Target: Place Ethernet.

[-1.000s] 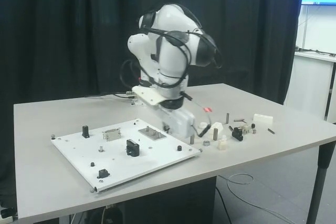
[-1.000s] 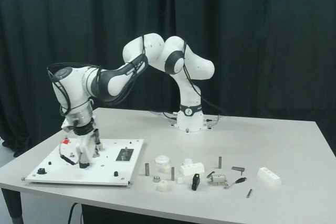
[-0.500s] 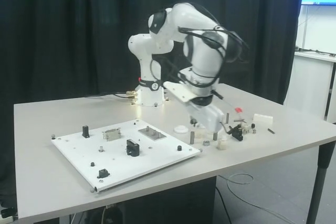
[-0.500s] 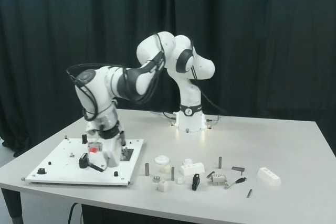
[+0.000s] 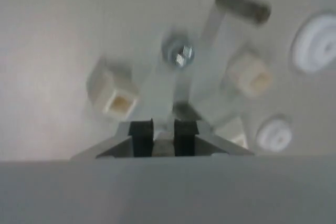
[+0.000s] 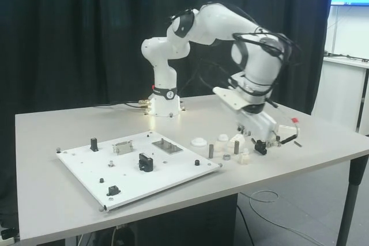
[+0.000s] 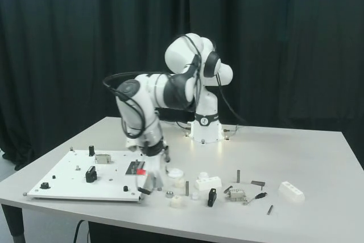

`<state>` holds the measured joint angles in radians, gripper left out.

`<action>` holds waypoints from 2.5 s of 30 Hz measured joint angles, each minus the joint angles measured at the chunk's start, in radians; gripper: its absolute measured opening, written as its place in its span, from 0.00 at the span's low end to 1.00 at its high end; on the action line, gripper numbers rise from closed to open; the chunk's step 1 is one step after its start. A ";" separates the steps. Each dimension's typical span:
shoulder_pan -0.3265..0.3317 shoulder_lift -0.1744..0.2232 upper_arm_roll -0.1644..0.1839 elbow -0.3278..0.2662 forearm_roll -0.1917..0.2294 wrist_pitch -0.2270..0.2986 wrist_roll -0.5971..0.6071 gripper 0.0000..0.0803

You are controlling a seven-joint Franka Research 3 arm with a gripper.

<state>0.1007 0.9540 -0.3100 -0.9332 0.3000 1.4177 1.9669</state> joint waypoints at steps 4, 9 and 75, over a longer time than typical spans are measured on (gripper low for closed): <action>0.032 -0.009 0.017 -0.012 -0.002 0.000 0.044 0.10; 0.073 -0.019 0.038 -0.022 -0.008 -0.002 0.085 0.10; 0.220 -0.304 0.418 -0.569 -0.308 0.373 0.093 0.10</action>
<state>0.3211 0.6504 0.1082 -1.5023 -0.0080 1.7909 2.0596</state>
